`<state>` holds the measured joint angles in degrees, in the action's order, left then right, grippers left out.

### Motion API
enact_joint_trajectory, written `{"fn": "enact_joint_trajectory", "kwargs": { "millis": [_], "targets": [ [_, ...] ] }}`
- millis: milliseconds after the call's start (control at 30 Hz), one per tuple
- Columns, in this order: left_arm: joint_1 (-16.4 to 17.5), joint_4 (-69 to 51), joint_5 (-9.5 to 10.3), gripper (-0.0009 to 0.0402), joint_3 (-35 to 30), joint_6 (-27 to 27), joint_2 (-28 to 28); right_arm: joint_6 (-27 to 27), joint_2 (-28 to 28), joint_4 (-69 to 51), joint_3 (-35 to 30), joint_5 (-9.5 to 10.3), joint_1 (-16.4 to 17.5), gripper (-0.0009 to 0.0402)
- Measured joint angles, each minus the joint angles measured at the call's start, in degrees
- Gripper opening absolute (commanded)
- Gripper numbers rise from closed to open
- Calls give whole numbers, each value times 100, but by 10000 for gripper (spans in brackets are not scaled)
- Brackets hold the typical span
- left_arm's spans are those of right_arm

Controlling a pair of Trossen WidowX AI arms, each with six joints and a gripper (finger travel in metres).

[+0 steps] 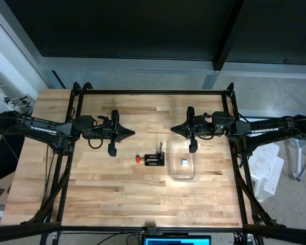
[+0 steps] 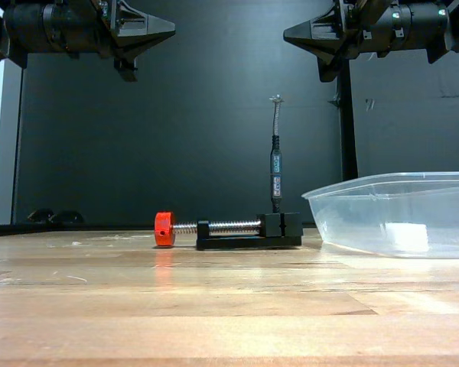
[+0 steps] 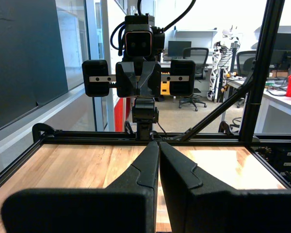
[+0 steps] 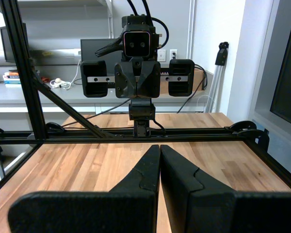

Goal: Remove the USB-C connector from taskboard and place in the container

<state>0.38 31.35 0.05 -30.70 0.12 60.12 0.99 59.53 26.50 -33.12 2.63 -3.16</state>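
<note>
Black taskboard (image 2: 249, 229) mid-frame holds the USB-C connector (image 2: 276, 172) upright, removal unstarted; left gripper (image 1: 131, 133) and right gripper (image 1: 173, 129) hover above, jaws together, so you'd part one pair and descend.

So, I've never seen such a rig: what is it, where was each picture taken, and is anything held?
Two robot arms stand at a wooden table. One picture looks down from above, one level along the tabletop, two from cameras on the arms, each facing the other arm. The left gripper and right gripper hover, both shut, holding nothing. On the table: a taskboard with the USB-C connector standing upright in it, and beside it a clear container with a white piece inside.
</note>
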Motion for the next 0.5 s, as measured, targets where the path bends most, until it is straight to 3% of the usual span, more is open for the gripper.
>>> {"fn": "enact_joint_trajectory", "kwargs": {
  "millis": [500],
  "targets": [
    [-2,-2,0,0,0,0,0,85,0,-13,-11,0,2,0]
  ]
}}
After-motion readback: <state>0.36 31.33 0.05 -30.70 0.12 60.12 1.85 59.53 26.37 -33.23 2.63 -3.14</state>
